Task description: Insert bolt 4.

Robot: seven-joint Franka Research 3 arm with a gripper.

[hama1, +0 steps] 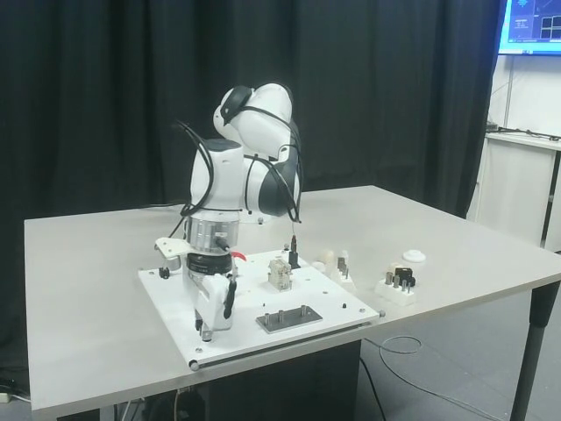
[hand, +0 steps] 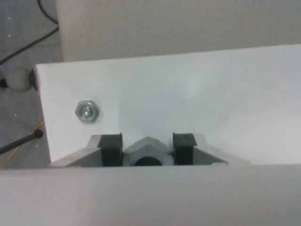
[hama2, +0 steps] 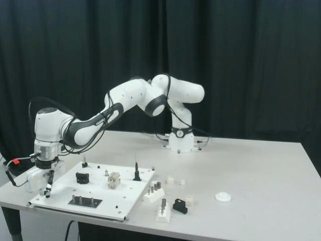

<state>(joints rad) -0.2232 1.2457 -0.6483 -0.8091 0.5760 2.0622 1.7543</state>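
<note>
In the wrist view, my gripper has its two black pads closed on the sides of a grey hex-headed bolt. The bolt points down at the white board. Another hex bolt sits in the board close to one corner. From the first room view, the gripper hangs low over the board near its front left corner. The second room view shows the gripper at the left end of the board. Whether the bolt tip touches the board is hidden.
On the board stand a grey plate with pegs, a small block and a black post. White part holders and a white disc lie on the table. A black cable runs beside the board's corner.
</note>
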